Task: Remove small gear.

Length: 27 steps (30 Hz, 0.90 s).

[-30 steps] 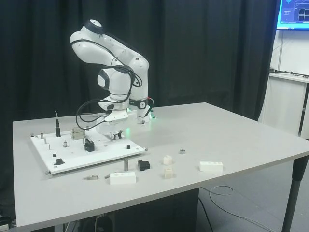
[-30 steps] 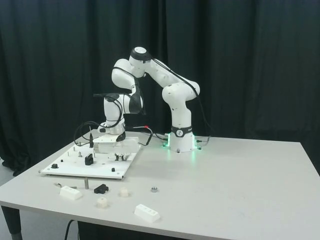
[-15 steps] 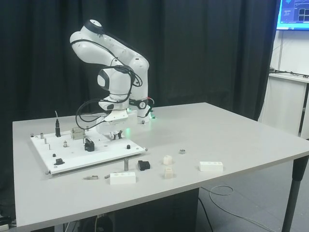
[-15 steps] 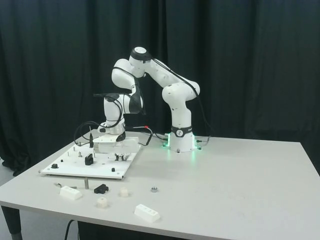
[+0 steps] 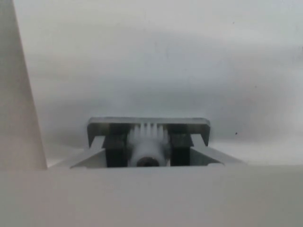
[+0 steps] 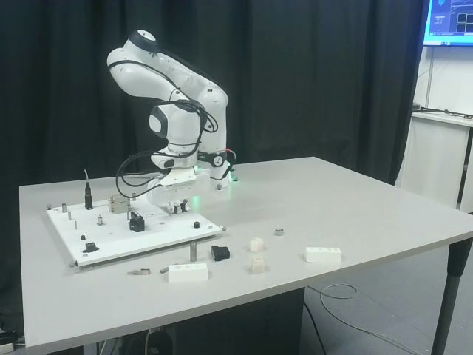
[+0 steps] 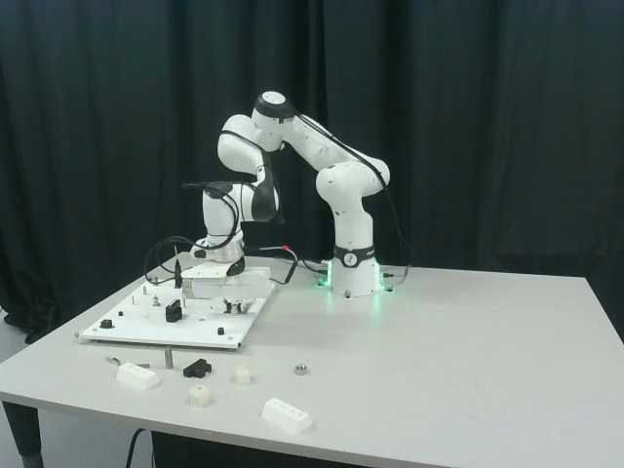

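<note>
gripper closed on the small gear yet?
Yes. In the wrist view the gripper has its black fingers pressed against both sides of the white small gear.

Both room views are evenly and brightly lit from above, with only soft, faint shadows under the small parts on the grey table (image 6: 355,200). The black curtain (image 7: 468,117) swallows light without glare. A green glow shows at the arm's base (image 7: 352,283). The wrist view is hazy, its near surfaces out of focus.

Grey table (image 6: 355,200) carries a white board (image 6: 159,235) and small white blocks (image 6: 323,254).
</note>
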Tool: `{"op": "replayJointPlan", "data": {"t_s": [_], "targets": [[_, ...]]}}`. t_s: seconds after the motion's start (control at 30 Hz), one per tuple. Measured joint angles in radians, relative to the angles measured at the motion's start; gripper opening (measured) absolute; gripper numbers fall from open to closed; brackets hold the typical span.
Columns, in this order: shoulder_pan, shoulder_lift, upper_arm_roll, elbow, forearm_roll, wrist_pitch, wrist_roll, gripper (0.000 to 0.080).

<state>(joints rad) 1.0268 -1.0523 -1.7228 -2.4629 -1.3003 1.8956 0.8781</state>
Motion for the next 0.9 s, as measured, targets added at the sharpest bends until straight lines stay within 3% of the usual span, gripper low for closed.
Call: {"op": "replayJointPlan", "data": {"t_s": [0.4,0.9], "targets": [[0.000,0.000,0.001,-0.002,-0.004,-0.002,-0.003,0.0193],[-0.001,0.000,0.002,-0.002,-0.003,-0.002,0.106,0.0193]]}}
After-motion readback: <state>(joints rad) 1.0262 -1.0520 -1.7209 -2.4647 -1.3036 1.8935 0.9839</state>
